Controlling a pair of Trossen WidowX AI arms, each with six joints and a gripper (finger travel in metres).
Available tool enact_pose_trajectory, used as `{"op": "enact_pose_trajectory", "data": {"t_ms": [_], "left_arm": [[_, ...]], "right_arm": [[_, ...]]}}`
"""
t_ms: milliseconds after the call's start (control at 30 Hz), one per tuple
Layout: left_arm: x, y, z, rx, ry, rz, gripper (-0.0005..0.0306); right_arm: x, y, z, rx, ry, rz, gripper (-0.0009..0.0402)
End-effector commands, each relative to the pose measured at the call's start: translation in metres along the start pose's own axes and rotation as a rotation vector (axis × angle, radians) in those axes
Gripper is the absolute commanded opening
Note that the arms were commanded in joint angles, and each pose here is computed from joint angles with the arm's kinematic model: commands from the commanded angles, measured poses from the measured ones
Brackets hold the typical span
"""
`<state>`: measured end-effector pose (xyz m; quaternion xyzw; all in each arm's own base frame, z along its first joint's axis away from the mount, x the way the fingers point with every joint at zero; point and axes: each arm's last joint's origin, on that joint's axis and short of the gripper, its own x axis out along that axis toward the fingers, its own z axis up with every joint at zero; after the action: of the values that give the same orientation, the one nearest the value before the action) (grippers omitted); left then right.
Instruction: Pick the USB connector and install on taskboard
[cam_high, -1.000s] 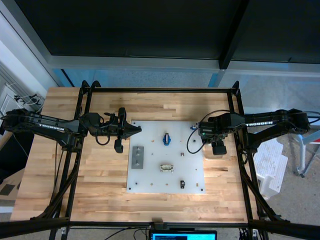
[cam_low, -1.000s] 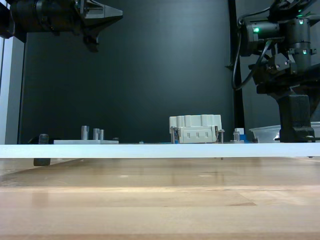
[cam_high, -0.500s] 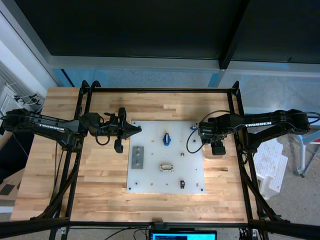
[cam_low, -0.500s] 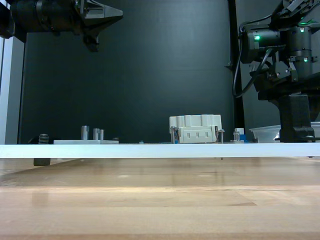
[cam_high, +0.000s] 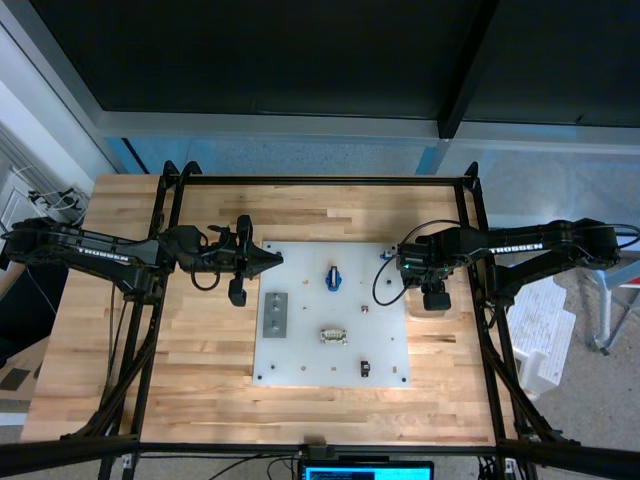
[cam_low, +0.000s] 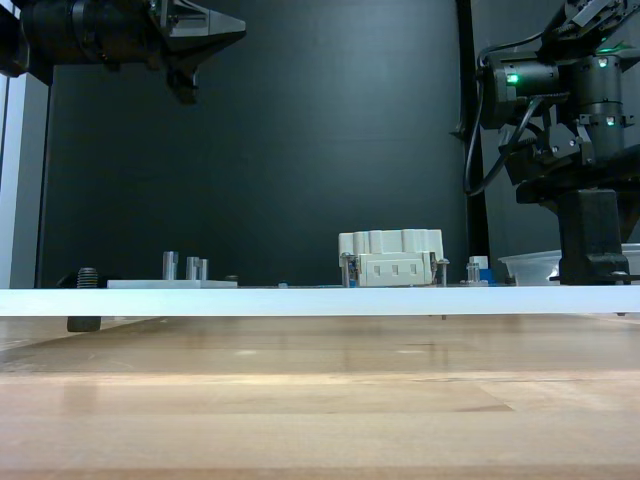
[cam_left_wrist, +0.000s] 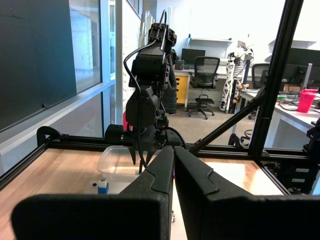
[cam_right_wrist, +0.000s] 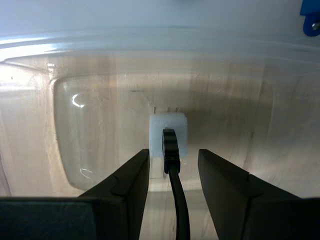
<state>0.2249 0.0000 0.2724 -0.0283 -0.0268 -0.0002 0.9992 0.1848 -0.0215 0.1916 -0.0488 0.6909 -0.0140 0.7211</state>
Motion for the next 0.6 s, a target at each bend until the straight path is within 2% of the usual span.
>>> {"op": "enact_pose_trajectory", "data": {"t_ms": [33,333,600], "left_arm": [[0.0000,0.0000,0.0000,0.000,0.000,0.000,0.0000],[0.0000,0.0001,0.0000,0.000,0.000,0.000,0.0000],[0.0000,0.0000,0.0000,0.000,0.000,0.000,0.0000]], "right_arm": [[0.0001,0.0000,-0.0002,-0.001,0.002,0.000,0.0116],[0.0006,-0.0004,-0.0004,0.002,0.003,-0.003,0.0092],[0.0007,-0.0015,-0.0007,0.006,0.004,0.001,0.0008]]}}
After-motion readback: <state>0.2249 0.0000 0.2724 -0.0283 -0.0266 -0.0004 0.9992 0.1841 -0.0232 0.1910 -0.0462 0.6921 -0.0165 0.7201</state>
